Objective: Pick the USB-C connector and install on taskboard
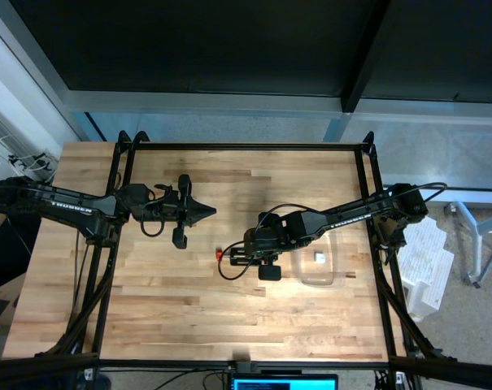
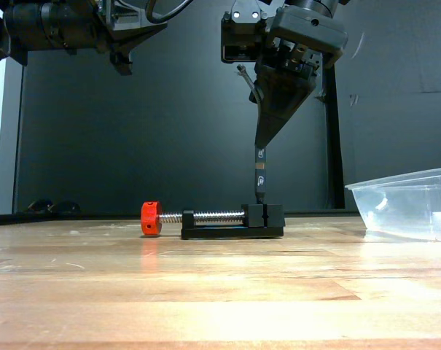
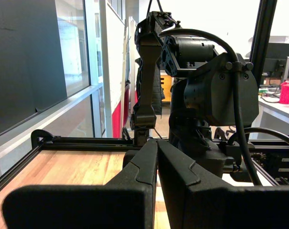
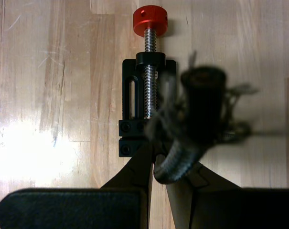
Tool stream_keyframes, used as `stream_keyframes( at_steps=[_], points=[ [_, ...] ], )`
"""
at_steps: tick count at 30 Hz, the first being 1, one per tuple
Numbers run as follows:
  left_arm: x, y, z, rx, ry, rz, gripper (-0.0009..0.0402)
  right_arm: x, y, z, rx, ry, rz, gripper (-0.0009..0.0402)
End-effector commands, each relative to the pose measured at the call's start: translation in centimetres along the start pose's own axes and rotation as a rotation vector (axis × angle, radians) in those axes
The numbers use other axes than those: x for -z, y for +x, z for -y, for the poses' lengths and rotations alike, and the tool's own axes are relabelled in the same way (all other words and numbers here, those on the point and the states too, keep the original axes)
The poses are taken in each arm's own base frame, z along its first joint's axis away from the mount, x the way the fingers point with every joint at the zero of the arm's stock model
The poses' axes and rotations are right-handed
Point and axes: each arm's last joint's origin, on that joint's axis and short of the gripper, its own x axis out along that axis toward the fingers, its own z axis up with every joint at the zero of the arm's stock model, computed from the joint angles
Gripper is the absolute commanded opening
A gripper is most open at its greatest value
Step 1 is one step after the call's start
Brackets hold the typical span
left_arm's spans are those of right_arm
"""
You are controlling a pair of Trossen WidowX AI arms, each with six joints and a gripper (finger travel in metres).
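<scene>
above black taskboard [image 2: 231,222] | right hand [image 2: 262,143] grips dark usb-c connector [image 2: 260,175] | left hand [image 1: 207,211] closed aside

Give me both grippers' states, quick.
Left gripper: fingers shut, empty, raised over the table's left side.
Right gripper: shut on the USB-C connector, held upright over the taskboard.

Right pincer [image 2: 262,140] above taskboard [image 2: 231,222]; tray [image 2: 402,184] near; left pincer [image 1: 209,212] well apart

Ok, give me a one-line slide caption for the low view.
Right gripper holds the USB-C connector upright, its tip at the taskboard; left gripper parked, shut, high at left.
</scene>
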Motion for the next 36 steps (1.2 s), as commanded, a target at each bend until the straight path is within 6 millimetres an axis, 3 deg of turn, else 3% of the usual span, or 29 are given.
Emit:
stream_keyframes(
  at_steps=[1,36],
  points=[
    [0.0,0.0,0.0,0.0,0.0,0.0,0.0,-0.2,-0.5,0.0,-0.006,-0.001,0.014,0.0],
    [0.0,0.0,0.0,0.0,0.0,0.0,0.0,-0.2,-1.4,0.1,-0.001,-0.018,0.042,0.0]
  ],
)
